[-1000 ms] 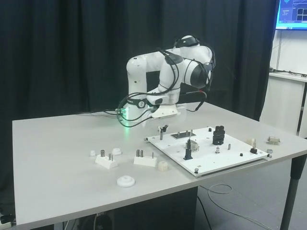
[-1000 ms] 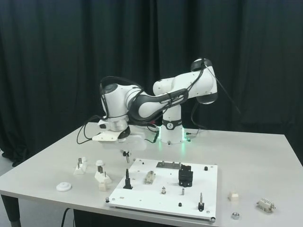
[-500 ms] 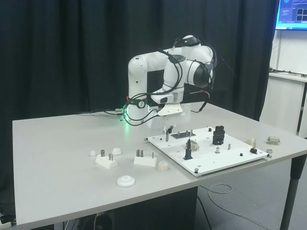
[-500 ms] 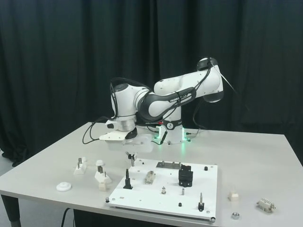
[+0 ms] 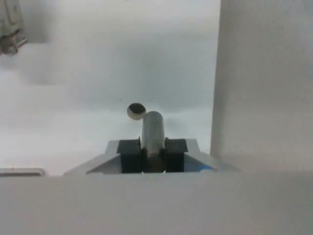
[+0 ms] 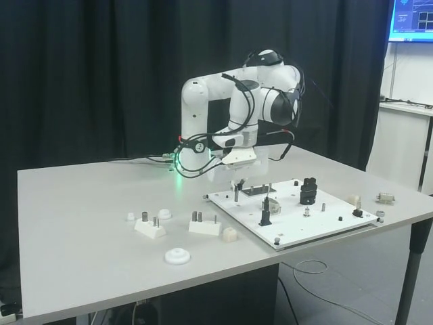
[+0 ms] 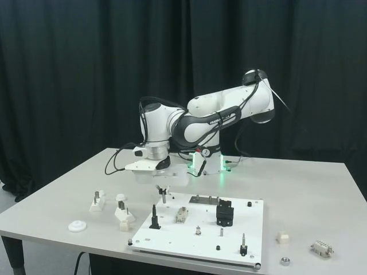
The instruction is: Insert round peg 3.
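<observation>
Wrist view: black fingers (image 5: 126, 155) clamp a grey round peg (image 5: 152, 131) at its upper end, tip beside a hole (image 5: 136, 110) in the white board (image 6: 298, 223). Peg looks rigid, smooth, likely slippery.

A white disc (image 6: 177, 256) and two white peg blocks (image 6: 149, 227) lie on the grey table (image 6: 81, 203); black curtain (image 6: 88, 68) behind.
</observation>
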